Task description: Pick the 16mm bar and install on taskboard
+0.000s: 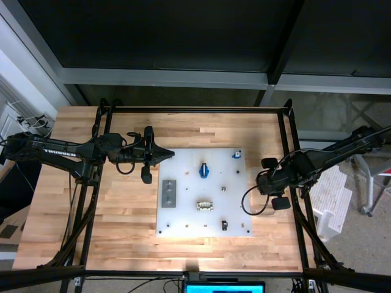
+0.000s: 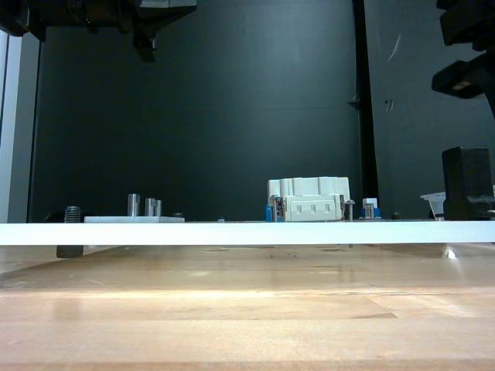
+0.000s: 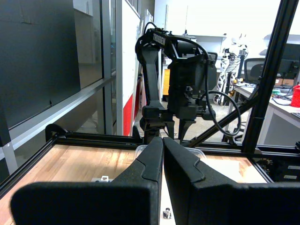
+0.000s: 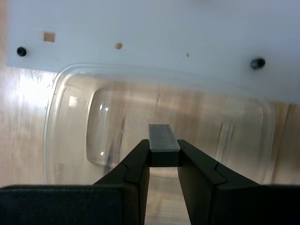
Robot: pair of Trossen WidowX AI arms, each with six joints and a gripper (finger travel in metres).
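- 16mm bar: clamped in the right gripper over the clear tray. Only its end and a short stretch show; the rest is hidden between the fingers.
- High view: the right gripper, at the taskboard's right edge, covers the bar.
- Low view: the right gripper is cut by the top and right edges. Black block: finger or bar, cannot tell.
- Low view: the left gripper, high over the board's left end, is cut by the top edge.
- Left wrist view: the finger bases are cut by the picture's edge, and the tips meet.
- Clear tray: blurred, outline smeared.
- Bar's seat on the board: too small to identify.
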